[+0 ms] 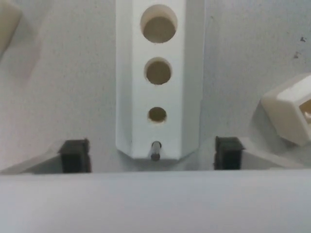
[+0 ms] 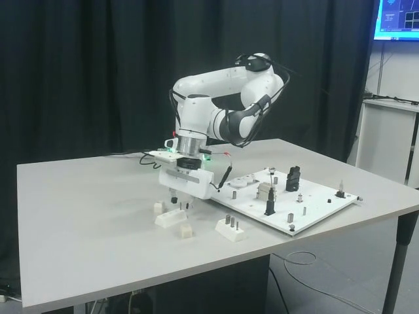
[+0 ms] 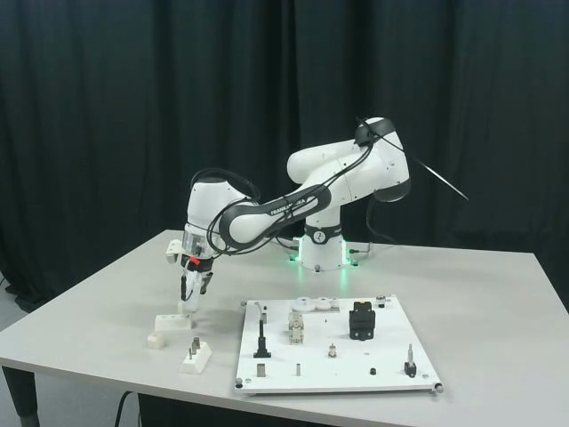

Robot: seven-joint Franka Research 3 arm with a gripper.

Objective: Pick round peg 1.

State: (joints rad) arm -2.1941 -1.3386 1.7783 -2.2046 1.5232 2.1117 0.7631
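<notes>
My gripper (image 1: 154,154) is wide open, holding nothing; the black fingertips (image 1: 75,155) stand one to each side of the white peg holder (image 1: 158,87), clear of it. Round peg 1 (image 1: 155,150) stands upright in the end hole of that holder, centred between my fingertips; neither pad touches it. The other three holes in the row are empty. In the first room view I hang low over the holder (image 2: 171,217) on the grey table (image 2: 85,203), with a second small block holding pegs (image 2: 230,228) nearby and the white assembly board (image 2: 288,199) further off.
</notes>
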